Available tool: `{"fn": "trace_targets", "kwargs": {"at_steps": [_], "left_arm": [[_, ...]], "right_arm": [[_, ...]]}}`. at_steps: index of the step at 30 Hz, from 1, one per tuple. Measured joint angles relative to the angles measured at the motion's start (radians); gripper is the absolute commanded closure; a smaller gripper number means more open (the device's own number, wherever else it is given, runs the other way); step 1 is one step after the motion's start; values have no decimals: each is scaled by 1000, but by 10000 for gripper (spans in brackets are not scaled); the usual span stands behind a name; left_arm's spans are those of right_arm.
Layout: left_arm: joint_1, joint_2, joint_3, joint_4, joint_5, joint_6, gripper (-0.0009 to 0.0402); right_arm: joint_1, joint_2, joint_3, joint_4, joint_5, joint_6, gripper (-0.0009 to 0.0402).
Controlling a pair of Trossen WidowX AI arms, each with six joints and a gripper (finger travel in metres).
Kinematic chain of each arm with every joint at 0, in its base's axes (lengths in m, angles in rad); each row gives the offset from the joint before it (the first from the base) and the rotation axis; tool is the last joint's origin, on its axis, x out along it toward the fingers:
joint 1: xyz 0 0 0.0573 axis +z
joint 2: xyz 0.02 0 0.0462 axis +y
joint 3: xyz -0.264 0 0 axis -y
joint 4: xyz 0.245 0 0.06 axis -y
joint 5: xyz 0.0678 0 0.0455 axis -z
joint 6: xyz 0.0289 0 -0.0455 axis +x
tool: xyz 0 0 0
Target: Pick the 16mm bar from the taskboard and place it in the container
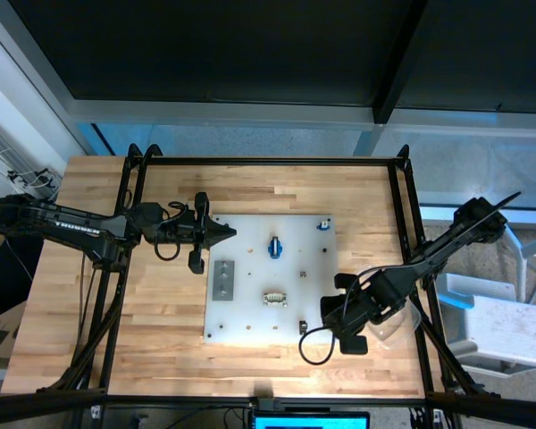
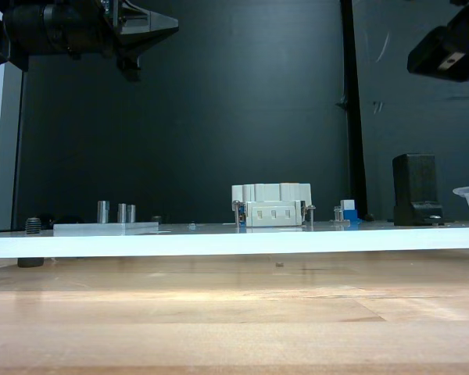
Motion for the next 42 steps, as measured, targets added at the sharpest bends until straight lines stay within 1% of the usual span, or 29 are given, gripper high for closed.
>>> {"fn": "trace_targets", "kwargs": {"at_steps": [8, 22, 26, 30, 36, 42], "left_arm": [[0, 0, 0, 0, 0, 0, 393], [0, 0, 0, 0, 0, 0, 393], [0, 0, 0, 0, 0, 0, 393], [0, 0, 0, 0, 0, 0, 393], [0, 0, 0, 0, 0, 0, 393], [0, 0, 0, 0, 0, 0, 393]], "right_arm": [[-6, -59, 0, -3, 0, 0, 354], [-8, -87, 0, -58, 0, 3, 354], [-6, -103, -1, -80, 5, 8, 354], [-2, -123, -3, -136, 26, 46, 354], [8, -161, -31, -174, 26, 87, 354], [11, -230, -109, -171, 28, 125, 354]]}}
